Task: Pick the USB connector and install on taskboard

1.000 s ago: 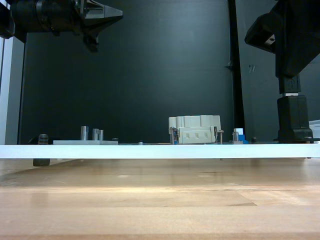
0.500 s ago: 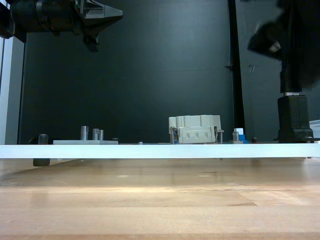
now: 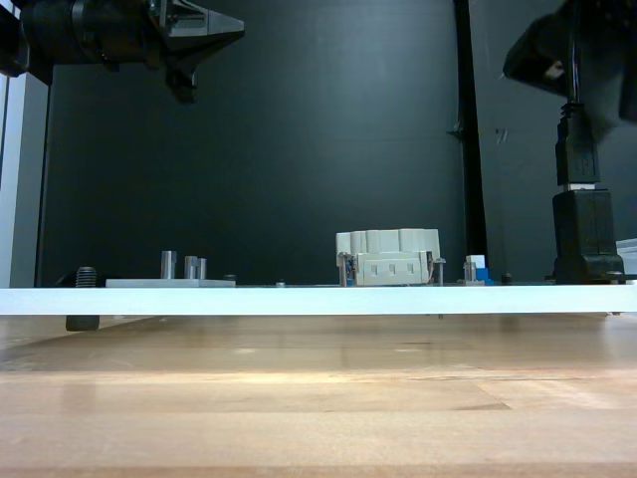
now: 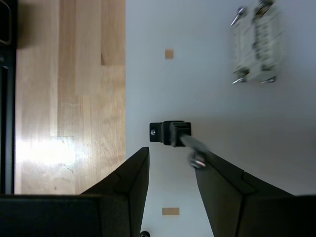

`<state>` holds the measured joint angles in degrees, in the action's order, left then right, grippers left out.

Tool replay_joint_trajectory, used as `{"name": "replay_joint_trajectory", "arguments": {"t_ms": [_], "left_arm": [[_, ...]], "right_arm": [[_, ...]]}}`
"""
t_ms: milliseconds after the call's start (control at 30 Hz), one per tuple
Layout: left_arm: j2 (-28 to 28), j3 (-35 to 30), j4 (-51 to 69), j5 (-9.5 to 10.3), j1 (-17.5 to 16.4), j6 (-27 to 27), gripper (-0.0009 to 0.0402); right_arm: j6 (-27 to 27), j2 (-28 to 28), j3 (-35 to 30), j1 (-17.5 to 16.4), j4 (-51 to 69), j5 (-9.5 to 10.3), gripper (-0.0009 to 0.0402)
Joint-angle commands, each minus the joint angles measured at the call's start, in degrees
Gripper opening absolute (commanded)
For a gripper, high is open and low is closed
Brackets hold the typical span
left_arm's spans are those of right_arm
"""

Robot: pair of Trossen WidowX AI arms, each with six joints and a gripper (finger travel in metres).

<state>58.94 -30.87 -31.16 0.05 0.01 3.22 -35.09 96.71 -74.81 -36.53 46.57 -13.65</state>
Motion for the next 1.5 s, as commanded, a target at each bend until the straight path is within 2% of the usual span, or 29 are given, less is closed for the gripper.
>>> {"name": "replay_joint_trajectory", "arguments": {"t_ms": [33, 267, 600, 833, 1067, 1333, 1500], "left_arm": [[0.02, -0.02, -0.04, 0.0, 0.0, 0.0, 0.0], [0.02, -0.02, -0.04, 0.0, 0.0, 0.0, 0.0], [0.02, -0.02, -0.04, 0.0, 0.0, 0.0, 0.0], [0.02, 0.0, -0.04, 0.0, 0.0, 0.0, 0.0], [0.02, 0.0, -0.04, 0.0, 0.0, 0.0, 0.0], [0.02, 0.0, -0.02, 0.0, -0.02, 0.0, 0.0], [0.02, -0.02, -0.04, 0.0, 0.0, 0.0, 0.0]], "right_arm": [[0.02, -2.01, -0.22, 0.04, 0.74, -0.33, 0.0131], [0.04, -5.88, -0.22, 0.02, 2.62, -0.31, 0.013], [0.0, -6.36, 0.28, 0.0, 3.21, -0.28, 0.0127], [0.04, -7.39, 1.22, 0.02, 2.86, -0.28, 0.0085], [1.07, -9.75, 1.62, 0.7, 3.63, -0.31, -0.0002], [2.97, -11.98, 1.75, 1.49, 3.72, -0.31, 0.0001], [5.57, -13.64, 2.4, 3.43, 3.61, -0.31, 0.0]]}}
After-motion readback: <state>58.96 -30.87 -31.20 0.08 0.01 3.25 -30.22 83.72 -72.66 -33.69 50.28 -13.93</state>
